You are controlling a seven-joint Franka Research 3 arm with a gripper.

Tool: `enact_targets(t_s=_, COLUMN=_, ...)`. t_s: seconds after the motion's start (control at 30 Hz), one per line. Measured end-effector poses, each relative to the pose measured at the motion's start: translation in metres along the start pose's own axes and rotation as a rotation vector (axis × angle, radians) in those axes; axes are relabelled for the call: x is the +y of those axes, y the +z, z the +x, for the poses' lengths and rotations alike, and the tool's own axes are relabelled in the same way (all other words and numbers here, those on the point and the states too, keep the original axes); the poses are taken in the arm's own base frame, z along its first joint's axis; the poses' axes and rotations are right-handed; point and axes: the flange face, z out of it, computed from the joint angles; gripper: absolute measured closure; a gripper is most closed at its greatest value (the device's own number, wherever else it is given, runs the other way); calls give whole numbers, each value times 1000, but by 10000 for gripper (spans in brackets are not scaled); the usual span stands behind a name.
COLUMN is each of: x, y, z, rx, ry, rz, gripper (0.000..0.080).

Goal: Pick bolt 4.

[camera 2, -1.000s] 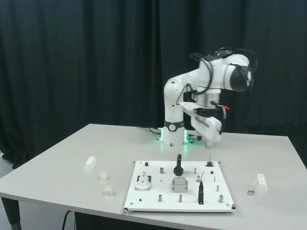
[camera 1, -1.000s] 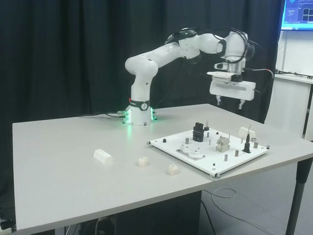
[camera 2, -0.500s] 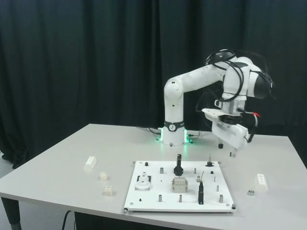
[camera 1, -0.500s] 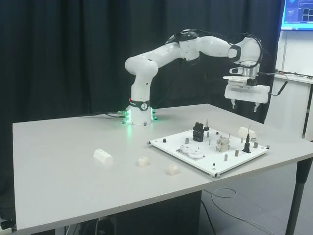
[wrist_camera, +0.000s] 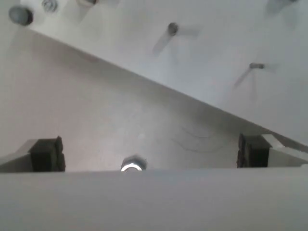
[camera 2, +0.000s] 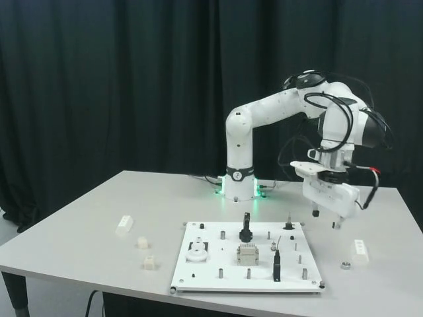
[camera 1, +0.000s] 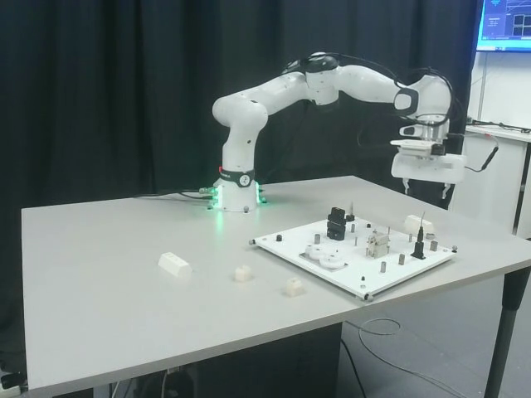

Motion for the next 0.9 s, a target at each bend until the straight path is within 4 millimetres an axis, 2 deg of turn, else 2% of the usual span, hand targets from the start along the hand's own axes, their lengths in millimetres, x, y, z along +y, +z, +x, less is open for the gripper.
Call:
enact_targets(t_s=0.47, x=4, y=35, z=-27, rx=-8, ry=-263, rz=-25, gripper=3)
enact_targets(t_s=0.9, x=14, y=60, z=-51, rx=-24, ry=-371, rz=-67, gripper=3)
